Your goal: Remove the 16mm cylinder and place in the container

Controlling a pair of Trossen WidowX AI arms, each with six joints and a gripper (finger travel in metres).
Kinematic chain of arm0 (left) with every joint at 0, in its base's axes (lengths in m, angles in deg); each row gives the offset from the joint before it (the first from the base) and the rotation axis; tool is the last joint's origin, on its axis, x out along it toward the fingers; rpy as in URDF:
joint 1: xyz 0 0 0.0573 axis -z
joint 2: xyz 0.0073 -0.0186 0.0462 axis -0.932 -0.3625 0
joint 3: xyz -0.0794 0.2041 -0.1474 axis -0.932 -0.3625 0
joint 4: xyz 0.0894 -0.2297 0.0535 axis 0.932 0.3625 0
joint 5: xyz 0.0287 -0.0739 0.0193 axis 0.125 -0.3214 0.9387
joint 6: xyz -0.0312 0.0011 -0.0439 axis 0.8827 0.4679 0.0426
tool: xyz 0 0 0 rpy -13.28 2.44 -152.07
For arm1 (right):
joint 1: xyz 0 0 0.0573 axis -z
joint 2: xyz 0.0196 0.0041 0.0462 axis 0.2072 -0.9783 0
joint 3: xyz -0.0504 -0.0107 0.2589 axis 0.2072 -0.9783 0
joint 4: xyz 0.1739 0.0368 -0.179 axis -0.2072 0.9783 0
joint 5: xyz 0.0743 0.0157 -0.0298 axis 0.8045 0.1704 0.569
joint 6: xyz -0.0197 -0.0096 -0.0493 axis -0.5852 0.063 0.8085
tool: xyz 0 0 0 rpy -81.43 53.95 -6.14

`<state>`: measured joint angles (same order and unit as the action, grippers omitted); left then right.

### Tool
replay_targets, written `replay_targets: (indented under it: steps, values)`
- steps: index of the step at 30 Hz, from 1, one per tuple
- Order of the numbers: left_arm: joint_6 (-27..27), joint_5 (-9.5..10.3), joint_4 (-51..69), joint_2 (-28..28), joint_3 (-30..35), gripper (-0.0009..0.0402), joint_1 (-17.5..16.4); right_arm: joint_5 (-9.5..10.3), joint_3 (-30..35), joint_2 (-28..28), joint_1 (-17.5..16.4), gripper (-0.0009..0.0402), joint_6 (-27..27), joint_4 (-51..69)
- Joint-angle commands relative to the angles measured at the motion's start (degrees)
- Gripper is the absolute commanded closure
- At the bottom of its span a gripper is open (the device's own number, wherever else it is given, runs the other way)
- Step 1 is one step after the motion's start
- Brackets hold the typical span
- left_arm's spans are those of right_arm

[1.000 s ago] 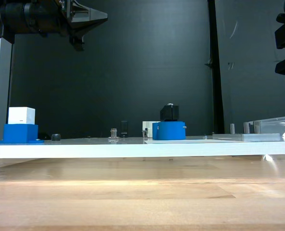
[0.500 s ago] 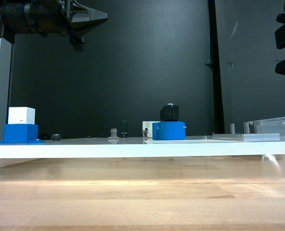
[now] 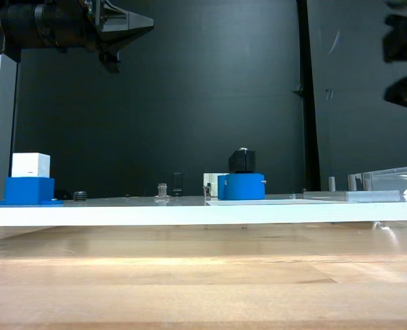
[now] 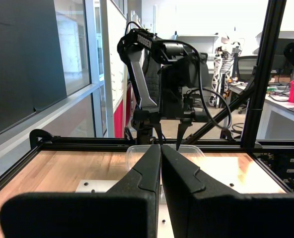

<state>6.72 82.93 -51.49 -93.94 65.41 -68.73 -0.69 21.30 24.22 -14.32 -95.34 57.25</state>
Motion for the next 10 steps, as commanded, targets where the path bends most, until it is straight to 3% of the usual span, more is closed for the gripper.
replay_targets:
  steps: [1, 10]
  values:
    - [-0.02, -0.02, 0.00, -0.02, 0.02, 0.0393, 0.00, -1.16, 1.57, -0.02, 3.26, 0.0225, 3.10, -3.54]
    - [0.00, -0.02, 0.00, -0.02, 0.02, 0.0393, -0.02, -1.27, 2.36, -0.48, 10.58, 0.0232, 14.97, -20.63]
